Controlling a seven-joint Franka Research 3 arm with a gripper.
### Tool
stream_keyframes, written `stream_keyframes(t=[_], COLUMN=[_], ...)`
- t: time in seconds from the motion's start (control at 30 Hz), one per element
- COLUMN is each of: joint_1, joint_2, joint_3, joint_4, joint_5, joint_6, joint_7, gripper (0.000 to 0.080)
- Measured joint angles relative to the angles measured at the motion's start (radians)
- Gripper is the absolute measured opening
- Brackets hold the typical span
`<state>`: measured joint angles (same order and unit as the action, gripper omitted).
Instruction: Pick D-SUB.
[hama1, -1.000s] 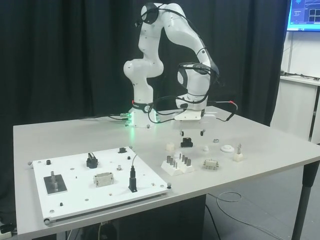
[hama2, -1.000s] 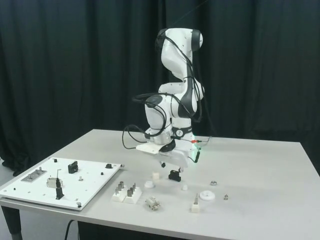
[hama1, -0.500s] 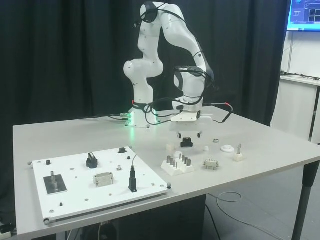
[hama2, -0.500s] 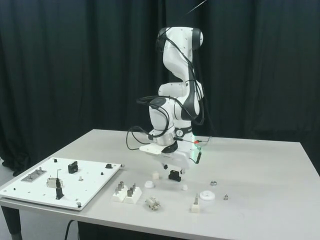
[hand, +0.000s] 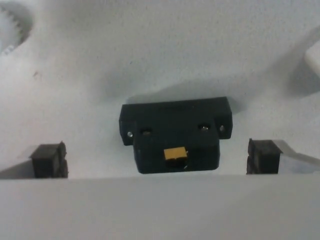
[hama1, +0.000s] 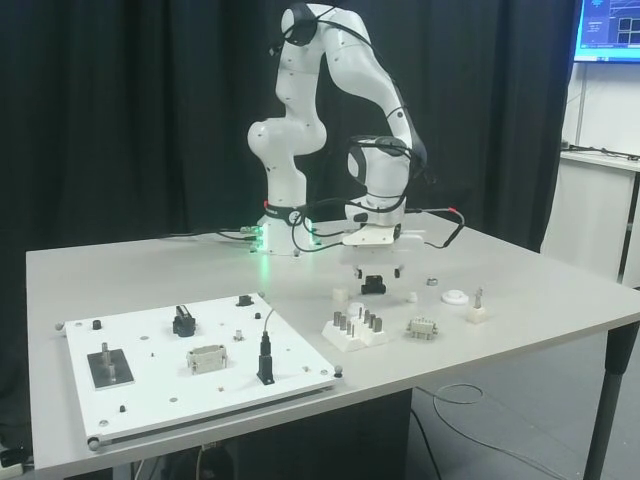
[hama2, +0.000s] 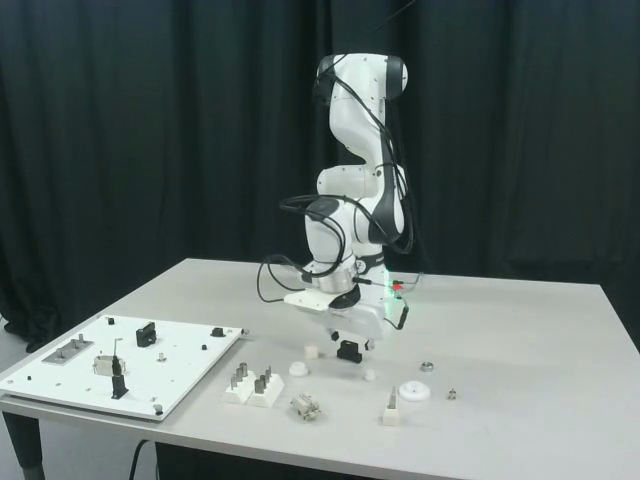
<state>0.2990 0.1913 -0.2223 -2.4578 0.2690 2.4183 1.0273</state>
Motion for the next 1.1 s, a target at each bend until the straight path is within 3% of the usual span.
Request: stream_keyframes(t=[0.7,0.73,0.87,0.9,1.1], joint_1=[0.0,-0.001,-0.001,-0.001,-0.001], joint_2=[0.01,0.011,0.012,0.012,0.012], joint_3=[-0.002,-0.002,-0.004,-0.005,-0.01], joint_4=[-0.021,-0.021,-0.021,-0.021,-0.021], joint_5=[0.0,0.0,0.0,0.0,0.0], joint_6=[0.05,0.05,0.051,0.051,0.051], joint_7=[-0.003,-0.003,-0.003,-0.003,-0.005], gripper=[0.08,0.05,0.05,0.0381,0.0382])
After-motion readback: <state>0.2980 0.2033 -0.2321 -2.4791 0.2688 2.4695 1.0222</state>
